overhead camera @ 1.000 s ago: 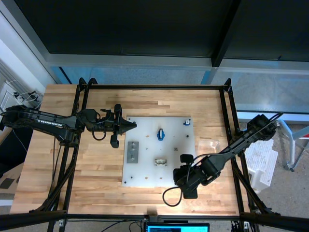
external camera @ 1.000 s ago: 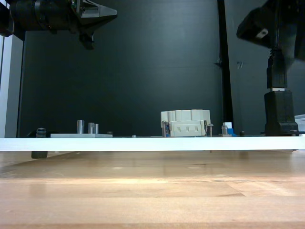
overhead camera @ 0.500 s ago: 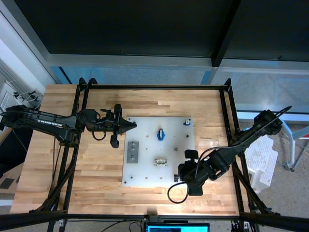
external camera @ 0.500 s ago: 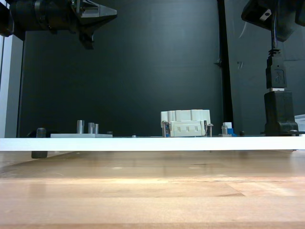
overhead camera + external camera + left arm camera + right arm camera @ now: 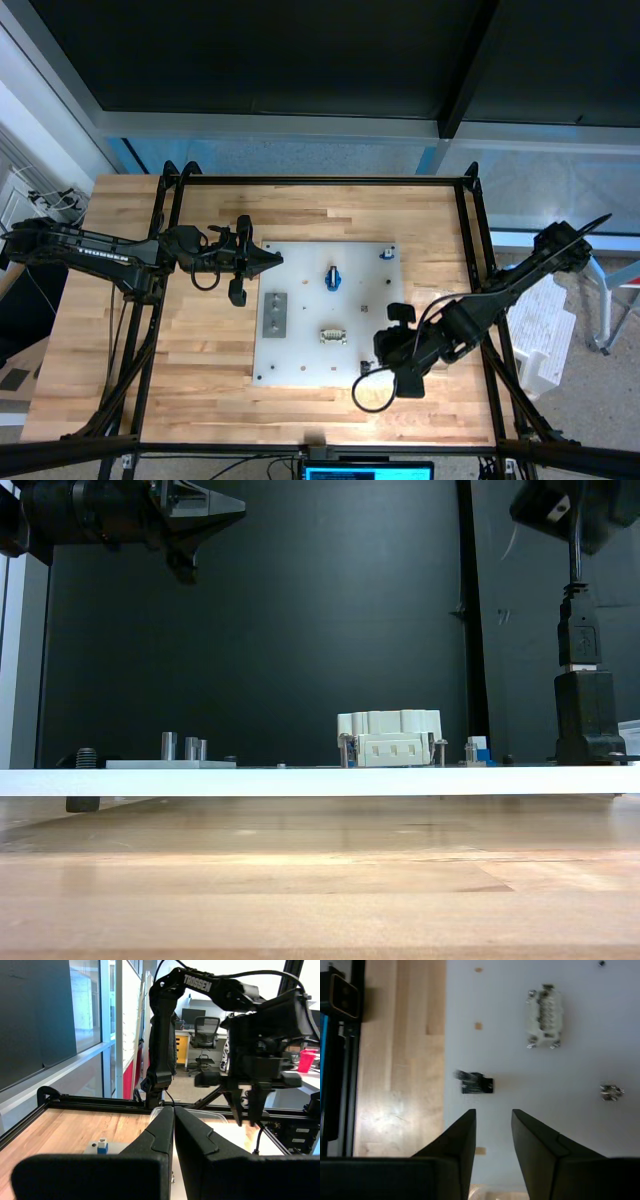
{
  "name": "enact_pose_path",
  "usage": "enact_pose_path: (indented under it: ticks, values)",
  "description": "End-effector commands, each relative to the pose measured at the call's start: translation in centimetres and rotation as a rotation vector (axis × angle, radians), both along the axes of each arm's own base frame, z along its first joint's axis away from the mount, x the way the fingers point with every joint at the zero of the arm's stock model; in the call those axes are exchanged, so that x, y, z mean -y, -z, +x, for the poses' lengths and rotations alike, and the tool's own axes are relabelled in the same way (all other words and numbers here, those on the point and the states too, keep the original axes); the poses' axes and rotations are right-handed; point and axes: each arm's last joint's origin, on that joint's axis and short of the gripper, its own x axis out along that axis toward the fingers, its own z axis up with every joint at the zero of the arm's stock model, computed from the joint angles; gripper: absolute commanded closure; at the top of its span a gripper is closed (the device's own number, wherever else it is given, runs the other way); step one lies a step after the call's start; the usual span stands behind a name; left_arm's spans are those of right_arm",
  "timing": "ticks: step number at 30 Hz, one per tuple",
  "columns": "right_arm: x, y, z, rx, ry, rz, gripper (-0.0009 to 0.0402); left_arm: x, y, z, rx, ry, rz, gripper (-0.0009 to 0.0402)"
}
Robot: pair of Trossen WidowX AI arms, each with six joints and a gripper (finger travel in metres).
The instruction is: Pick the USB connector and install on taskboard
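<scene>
Standing upright in the black socket, the USB connector looks installed — the right hand is clear of it.

The plug sits on the near right part of the taskboard, its silvery end down in the socket and its cable running straight up, which I judge to be a seated fit rather than a loose rest. The right hand hangs above it with fingers apart and nothing between them. A second ago it was low over the plug's top; it has since lifted and drawn rightward, and the plug has not shifted. The left hand, fingers together, hovers parked over the board's far left edge, above the desk.
</scene>
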Motion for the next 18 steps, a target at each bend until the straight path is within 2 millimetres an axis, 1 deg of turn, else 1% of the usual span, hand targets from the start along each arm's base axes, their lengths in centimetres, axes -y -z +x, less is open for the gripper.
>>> enact_pose_path:
  ticks: [1, 5, 8, 11, 13, 18]
  values:
    - [1.3, -0.6, -0.4, 0.023, 0.014, 0.005, 0.0343, 0.0, 0.0, 0.0, 0.000, 0.000, 0.000, 0.0393]
    - [3.2, -1.4, -1.0, 0.059, 0.050, 0.018, 0.0397, 0.0, 0.0, 0.0, 0.000, 0.000, 0.000, 0.0393]
    - [4.7, -2.1, -1.4, 0.089, 0.064, 0.016, 0.0387, 0.0, 0.0, 0.0, 0.000, 0.000, 0.000, 0.0393]
    - [5.9, -2.9, -1.7, 0.135, 0.066, -0.020, 0.0395, 0.0, 0.0, 0.0, 0.000, 0.000, 0.000, 0.0393]
    - [6.8, -3.4, -1.9, 0.165, 0.079, -0.048, 0.0392, 0.0, 0.0, 0.0, 0.000, 0.000, 0.000, 0.0393]
    - [8.8, -4.0, -2.0, 0.260, 0.083, -0.062, 0.0393, 0.0, 0.0, 0.0, 0.000, 0.000, 0.000, 0.0393]
